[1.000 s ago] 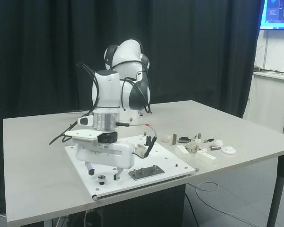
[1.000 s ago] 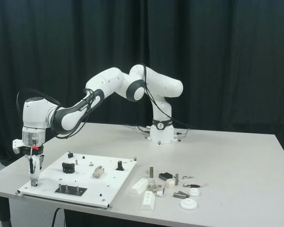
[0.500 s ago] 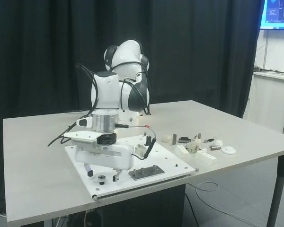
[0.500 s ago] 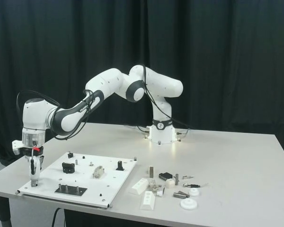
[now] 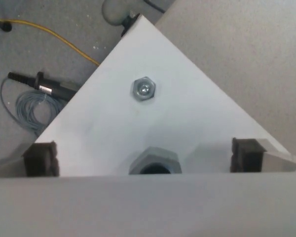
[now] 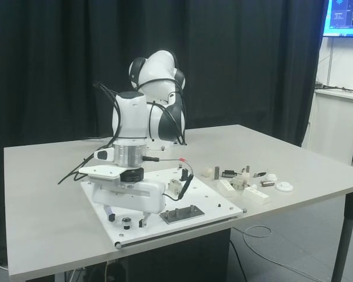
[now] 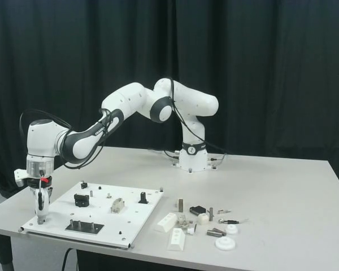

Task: Remove bolt 4.

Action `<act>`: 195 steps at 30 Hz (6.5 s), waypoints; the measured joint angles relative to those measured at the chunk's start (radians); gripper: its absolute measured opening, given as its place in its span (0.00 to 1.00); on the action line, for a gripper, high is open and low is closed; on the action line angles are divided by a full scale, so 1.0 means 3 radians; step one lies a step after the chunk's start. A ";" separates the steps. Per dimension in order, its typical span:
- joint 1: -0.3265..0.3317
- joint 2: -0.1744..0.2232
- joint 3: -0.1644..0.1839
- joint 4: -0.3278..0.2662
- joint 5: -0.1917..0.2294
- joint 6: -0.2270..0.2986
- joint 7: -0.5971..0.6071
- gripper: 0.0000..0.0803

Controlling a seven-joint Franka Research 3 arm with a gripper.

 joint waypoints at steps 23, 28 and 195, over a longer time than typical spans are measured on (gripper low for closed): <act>-0.0001 0.0023 -0.0022 0.0002 -0.0005 -0.0003 -0.0120 0.29; -0.0002 0.0024 -0.0023 0.0003 -0.0005 -0.0003 -0.0129 0.29; 0.0085 0.0026 -0.0030 0.0113 0.0038 -0.0186 -0.5722 0.28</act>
